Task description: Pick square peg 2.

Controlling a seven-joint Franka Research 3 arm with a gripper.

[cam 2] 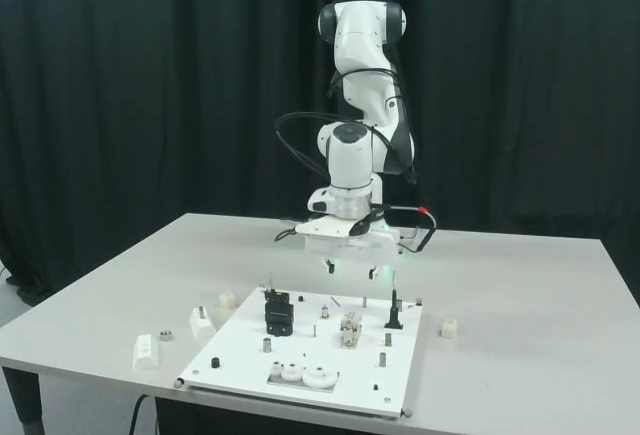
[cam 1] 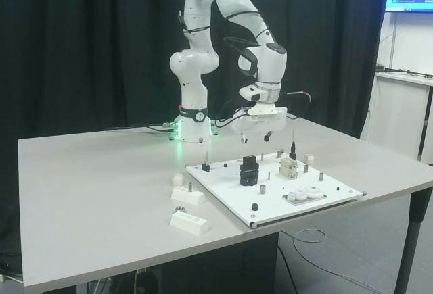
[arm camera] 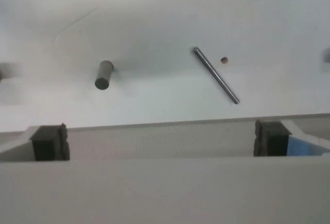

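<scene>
My gripper point(arm camera: 160, 140) is open wide, and nothing sits between its black fingertips point(arm camera: 50, 142). It hangs above the back part of the white board point(cam 1: 223, 192), well clear of it, as the room views show the gripper point(cam 1: 256, 135) point(cam 2: 350, 270). Below it in the wrist view a short grey peg point(arm camera: 104, 74) stands upright on the board, and a thin grey rod point(arm camera: 216, 74) rises beside it. Several short pegs stand on the board point(cam 2: 240, 355), such as one near the back point(cam 1: 261, 153). I cannot tell which of them is square peg 2.
A black block stack point(cam 1: 249, 171) point(cam 2: 276, 315), a tall black post point(cam 1: 293, 151) and white gears point(cam 1: 304, 196) stand on the board. Two white blocks point(cam 1: 188, 196) point(cam 1: 189, 222) lie on the grey table beside it, and a small white cube point(cam 2: 448, 329) on the other side.
</scene>
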